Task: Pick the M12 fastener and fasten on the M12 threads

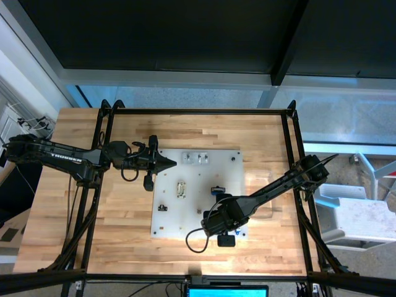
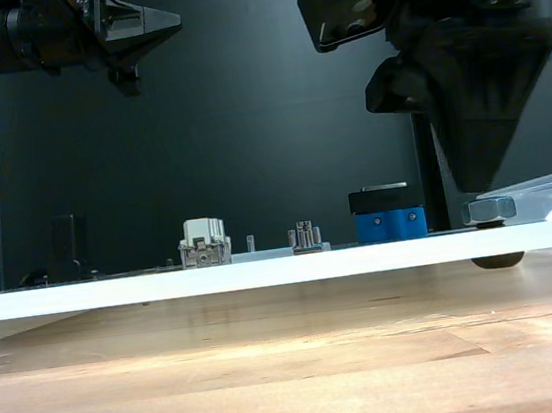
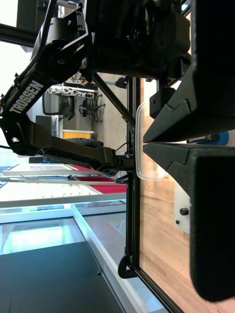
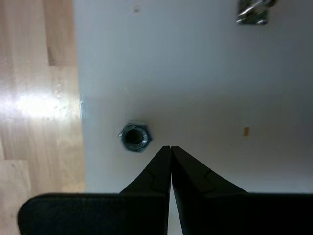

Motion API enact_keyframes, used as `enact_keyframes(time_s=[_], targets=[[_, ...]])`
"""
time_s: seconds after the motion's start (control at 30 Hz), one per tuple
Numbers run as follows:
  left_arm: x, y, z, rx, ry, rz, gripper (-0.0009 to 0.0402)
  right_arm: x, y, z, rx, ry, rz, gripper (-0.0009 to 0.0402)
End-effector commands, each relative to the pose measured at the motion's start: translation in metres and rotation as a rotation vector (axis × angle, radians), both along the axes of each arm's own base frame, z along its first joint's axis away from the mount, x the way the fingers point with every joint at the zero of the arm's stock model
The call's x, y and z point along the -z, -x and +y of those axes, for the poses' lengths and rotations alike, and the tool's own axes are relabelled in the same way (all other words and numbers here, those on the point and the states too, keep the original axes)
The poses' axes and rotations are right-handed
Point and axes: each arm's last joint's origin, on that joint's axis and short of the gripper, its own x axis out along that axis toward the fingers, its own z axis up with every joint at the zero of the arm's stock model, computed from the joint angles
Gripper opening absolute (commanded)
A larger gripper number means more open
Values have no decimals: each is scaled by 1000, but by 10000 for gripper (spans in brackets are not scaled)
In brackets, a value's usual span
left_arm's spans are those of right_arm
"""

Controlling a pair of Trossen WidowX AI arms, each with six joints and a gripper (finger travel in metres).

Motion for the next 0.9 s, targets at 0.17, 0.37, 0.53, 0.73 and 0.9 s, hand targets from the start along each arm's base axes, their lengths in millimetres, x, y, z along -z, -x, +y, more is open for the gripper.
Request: enact_keyframes(time_s=[0.17, 0.37, 0.53, 0.73, 0.9], targets=[[0, 0, 0, 0, 0, 0, 0, 6, 1, -1, 34, 0, 8, 0], [0, 0, 0, 0, 0, 0, 0, 6, 1, 0, 31, -14, 4, 0], [0, 0, 0, 0, 0, 0, 0, 6, 1, 0, 30, -17, 4, 0], [0, 0, 0, 0, 0, 0, 0, 6, 1, 0, 28, -22, 4, 0], [0, 0, 0, 0, 0, 0, 0, 9, 1, 1, 25, -37, 9, 0]])
